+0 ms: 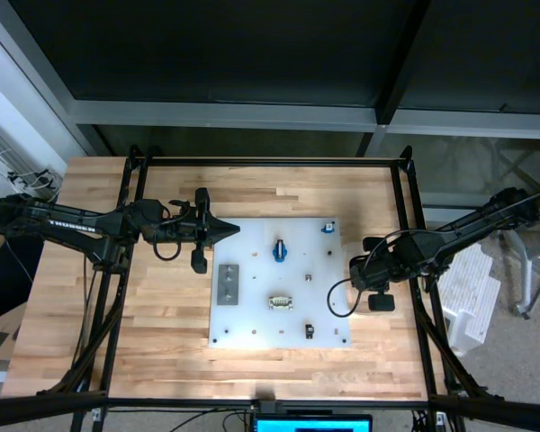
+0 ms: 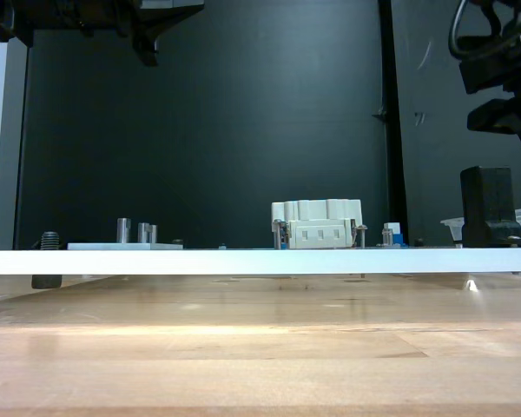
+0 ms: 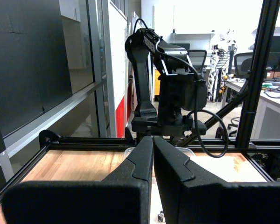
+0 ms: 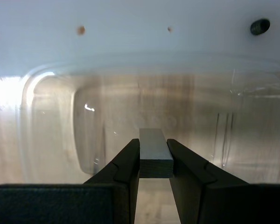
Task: Pick the 16mm bar and install on taskboard
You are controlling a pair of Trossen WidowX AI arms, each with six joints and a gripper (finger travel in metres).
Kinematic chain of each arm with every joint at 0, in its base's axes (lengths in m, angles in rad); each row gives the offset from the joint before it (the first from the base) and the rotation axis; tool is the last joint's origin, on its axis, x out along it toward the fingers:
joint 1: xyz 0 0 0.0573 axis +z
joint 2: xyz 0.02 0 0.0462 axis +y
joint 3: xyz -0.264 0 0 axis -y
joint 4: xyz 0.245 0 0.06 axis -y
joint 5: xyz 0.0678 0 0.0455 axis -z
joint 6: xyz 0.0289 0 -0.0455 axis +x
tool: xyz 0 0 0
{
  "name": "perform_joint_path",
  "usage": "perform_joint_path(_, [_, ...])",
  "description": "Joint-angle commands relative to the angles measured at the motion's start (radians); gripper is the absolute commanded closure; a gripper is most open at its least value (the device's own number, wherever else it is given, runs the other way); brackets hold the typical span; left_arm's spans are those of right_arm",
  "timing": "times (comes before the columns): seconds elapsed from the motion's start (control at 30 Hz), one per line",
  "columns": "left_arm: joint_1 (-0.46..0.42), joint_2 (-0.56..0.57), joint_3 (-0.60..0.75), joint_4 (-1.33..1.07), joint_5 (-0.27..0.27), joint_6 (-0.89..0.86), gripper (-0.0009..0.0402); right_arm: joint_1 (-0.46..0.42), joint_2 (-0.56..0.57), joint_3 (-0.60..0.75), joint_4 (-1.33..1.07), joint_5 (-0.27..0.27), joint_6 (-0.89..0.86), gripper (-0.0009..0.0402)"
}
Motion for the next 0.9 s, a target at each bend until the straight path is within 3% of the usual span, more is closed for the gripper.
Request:
perform_joint_path(0.03, [0.0,0.0,0.0,0.0,0.0,0.0,0.0393,0.016,0.031,0.034,0.002,0.0,0.023,0.0384])
perform_joint_path(0.9, [0.0,0.0,0.0,0.0,0.0,0.0,0.0393,0.198,0.356,0.322,0.011,0.008,0.136,0.0384])
